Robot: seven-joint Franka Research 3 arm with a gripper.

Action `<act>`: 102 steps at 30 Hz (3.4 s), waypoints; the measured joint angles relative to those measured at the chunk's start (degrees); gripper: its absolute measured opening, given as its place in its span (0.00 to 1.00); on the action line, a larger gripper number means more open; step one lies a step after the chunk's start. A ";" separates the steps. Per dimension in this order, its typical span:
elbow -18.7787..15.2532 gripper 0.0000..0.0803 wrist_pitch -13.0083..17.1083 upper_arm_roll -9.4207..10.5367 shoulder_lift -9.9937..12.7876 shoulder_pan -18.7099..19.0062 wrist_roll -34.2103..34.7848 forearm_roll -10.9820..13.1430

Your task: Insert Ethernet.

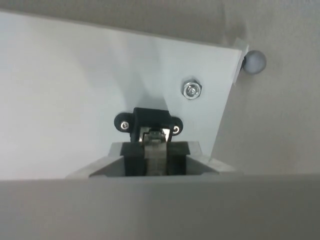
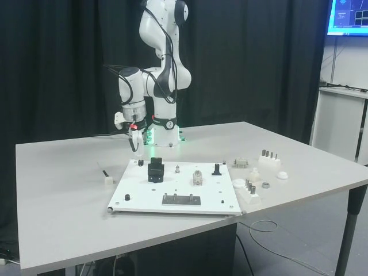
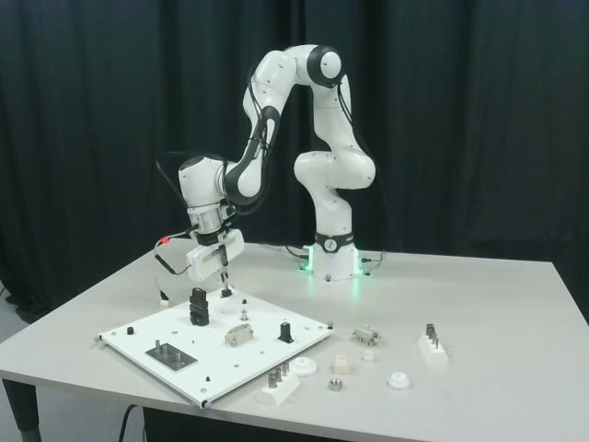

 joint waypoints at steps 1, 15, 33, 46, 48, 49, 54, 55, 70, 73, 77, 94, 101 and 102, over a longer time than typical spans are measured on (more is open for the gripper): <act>0.00 0.11 0.00 -0.02 0.00 0.00 0.00 0.00; 0.00 0.11 -0.09 -0.07 0.01 0.07 -0.01 0.73; 0.03 0.11 -0.96 -0.07 -0.15 0.37 -0.40 0.76; 0.07 0.11 -1.29 -0.06 -0.17 0.37 -0.40 0.76; 0.08 0.11 -1.29 -0.07 -0.17 0.37 -0.41 0.76; 0.09 0.11 -1.29 -0.07 -0.17 0.37 -0.41 0.75; 0.12 0.11 -1.17 -0.16 -0.14 0.36 -0.80 0.75; 0.13 0.11 -1.11 -0.18 -0.13 0.36 -0.90 0.75; 0.13 0.11 -0.11 -0.60 0.18 0.36 -1.42 0.76; 0.13 0.11 -0.09 -0.60 0.18 0.36 -1.42 0.83; 0.13 0.11 -0.05 -0.60 0.22 0.38 -1.43 1.17; 0.13 0.11 0.15 -0.61 0.31 0.38 -2.20 1.80; 0.13 0.11 0.26 -0.66 0.36 0.38 -2.28 1.85; 0.13 0.11 0.29 -0.66 0.37 0.38 -2.29 1.87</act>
